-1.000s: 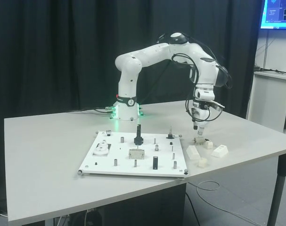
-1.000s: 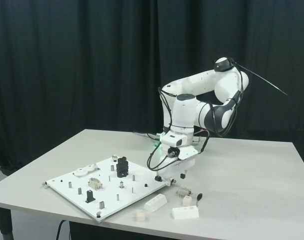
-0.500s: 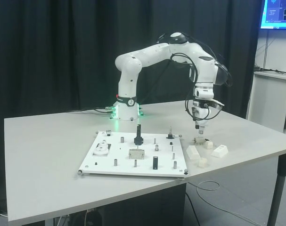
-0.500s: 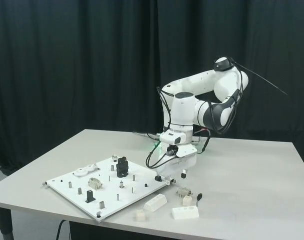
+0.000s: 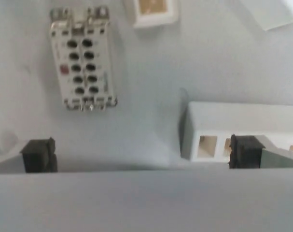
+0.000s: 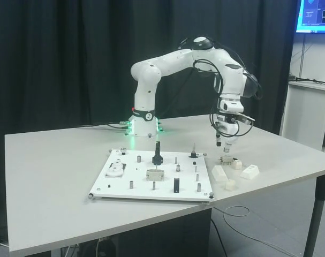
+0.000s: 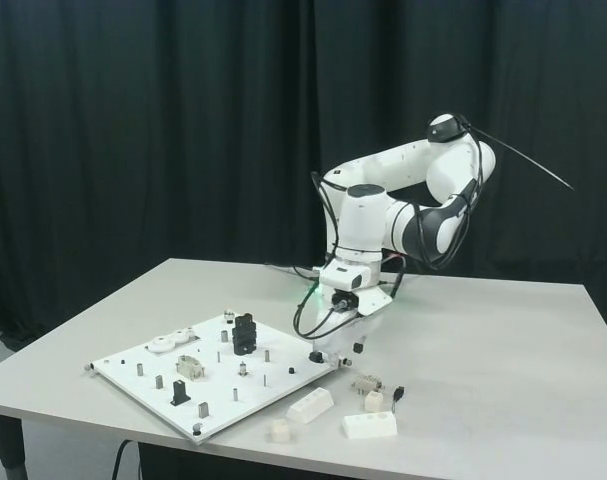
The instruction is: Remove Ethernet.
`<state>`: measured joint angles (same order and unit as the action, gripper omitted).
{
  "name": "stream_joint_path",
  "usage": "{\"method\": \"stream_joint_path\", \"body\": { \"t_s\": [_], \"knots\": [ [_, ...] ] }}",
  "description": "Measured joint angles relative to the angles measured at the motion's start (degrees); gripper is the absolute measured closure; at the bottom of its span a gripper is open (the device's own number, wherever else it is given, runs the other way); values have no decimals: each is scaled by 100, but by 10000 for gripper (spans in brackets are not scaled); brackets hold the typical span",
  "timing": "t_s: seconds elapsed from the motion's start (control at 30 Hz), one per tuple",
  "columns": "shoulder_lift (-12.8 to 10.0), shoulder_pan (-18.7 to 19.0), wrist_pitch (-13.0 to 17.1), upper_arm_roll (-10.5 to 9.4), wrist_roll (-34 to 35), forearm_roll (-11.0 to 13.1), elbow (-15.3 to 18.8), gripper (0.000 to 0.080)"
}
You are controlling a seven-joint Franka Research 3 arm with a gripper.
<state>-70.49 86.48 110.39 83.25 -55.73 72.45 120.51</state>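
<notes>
The arm [image 6: 178,59] reaches from its base at the back of the counter [image 6: 50,160] over to the right of centre in the first room view, its wrist pointing down. The jaws [image 6: 223,140] hang above the counter, clear of everything — nothing is between them. In the wrist view the two black fingertips [image 5: 38,155] sit far apart with bare counter between, so the jaws are open.

Below them, on the counter just off the right edge of the white board [image 6: 151,176], lies a small cluster of loose parts. The plug [image 7: 396,395], a small black piece with a short lead, rests on the counter at lower centre-right of the second room view, just right of a small white cube [image 7: 374,401] and beyond a white block [image 7: 370,425]. It lies lower in that frame than the jaws and to their right, apart from them; I cannot make it out in the wrist view.

The wrist view shows a grey multi-pin connector [image 5: 82,60] at upper left and a long white housing [image 5: 243,130] with square openings at right — one fingertip overlaps its near edge in the picture.

The board carries several upright black and grey fittings.
</notes>
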Motion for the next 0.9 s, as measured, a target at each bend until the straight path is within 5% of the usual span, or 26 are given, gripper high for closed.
{"method": "stream_joint_path", "body": {
  "t_s": [0.9],
  "knots": [
    [1, 34, -254, 360, -711, -270, 465, 3]
  ]
}}
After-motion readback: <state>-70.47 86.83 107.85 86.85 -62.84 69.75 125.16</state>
